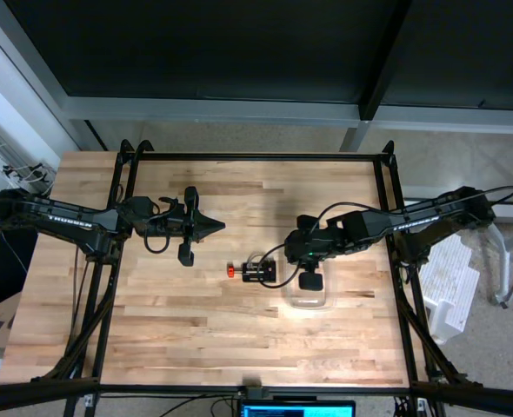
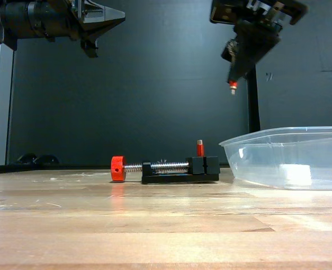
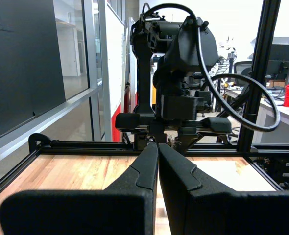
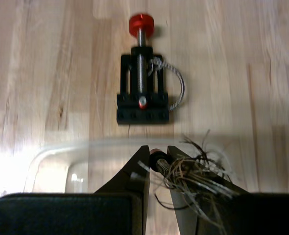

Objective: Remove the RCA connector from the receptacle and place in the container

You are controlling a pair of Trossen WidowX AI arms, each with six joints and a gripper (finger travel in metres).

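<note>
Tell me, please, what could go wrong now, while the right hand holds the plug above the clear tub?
1. The right hand holds the RCA connector high over the container, close to the rim on the receptacle side. Released here, it may hit the rim or bounce out.
2. Frayed wire strands lie against the fingers and could snag at release.
The left hand is shut, raised at the left, and looks harmless.

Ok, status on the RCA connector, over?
Right gripper shut on RCA connector, out of receptacle, above container. Left gripper shut, parked high. Nothing in the way.
</note>
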